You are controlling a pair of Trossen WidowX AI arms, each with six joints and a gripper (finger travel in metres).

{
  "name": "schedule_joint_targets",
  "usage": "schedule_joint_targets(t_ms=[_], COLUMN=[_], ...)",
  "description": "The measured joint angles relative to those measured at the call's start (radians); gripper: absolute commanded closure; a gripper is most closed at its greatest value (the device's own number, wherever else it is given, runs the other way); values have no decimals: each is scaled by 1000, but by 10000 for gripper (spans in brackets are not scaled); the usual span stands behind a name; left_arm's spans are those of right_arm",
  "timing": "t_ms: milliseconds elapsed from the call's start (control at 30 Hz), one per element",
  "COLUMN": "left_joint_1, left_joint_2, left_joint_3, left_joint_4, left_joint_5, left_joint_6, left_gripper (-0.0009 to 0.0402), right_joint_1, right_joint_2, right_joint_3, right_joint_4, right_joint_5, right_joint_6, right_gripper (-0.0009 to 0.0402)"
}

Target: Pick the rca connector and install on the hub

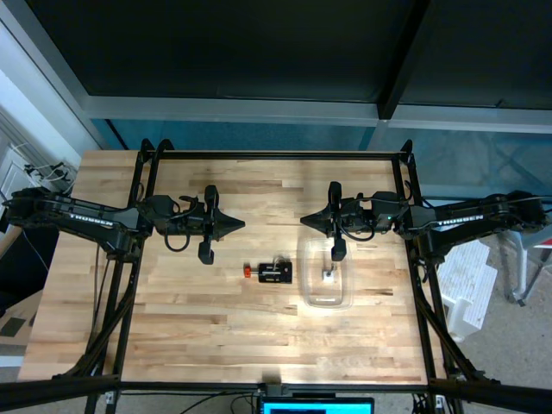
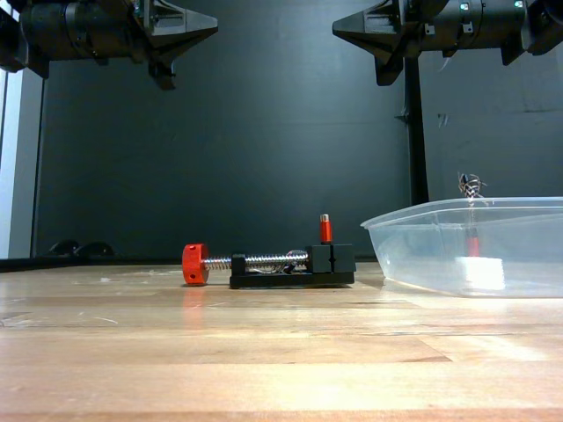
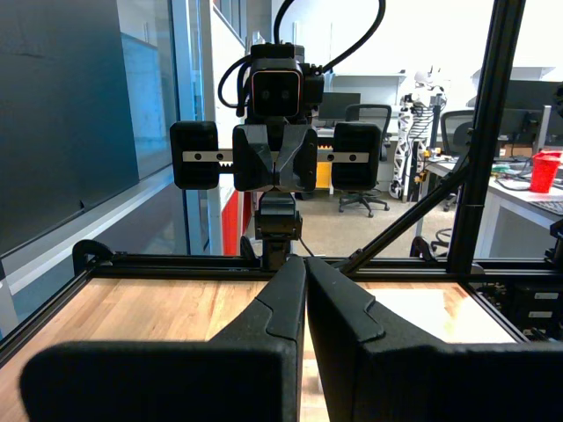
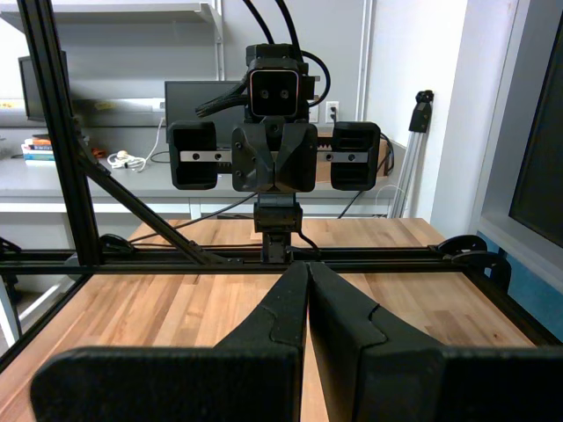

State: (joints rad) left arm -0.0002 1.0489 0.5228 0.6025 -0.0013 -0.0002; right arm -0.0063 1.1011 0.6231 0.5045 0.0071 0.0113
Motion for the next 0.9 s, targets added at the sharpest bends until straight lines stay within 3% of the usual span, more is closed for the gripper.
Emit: schedule_joint_targets(t_ms=[633, 900], left_joint_1=[0, 0], left_joint_2=[0, 0], left_joint_3=[0, 0], left_joint_4=[0, 0], left_joint_5=[0, 0], left_joint_6=[0, 0], left_gripper=[393, 393], right_joint_1=[0, 13], right_joint_2=[0, 0], right_joint_3=[3, 135], right_joint_4=[-24, -440], right_joint_5=[0, -1], right_joint_6=[28, 42], right_gripper=[393, 393])
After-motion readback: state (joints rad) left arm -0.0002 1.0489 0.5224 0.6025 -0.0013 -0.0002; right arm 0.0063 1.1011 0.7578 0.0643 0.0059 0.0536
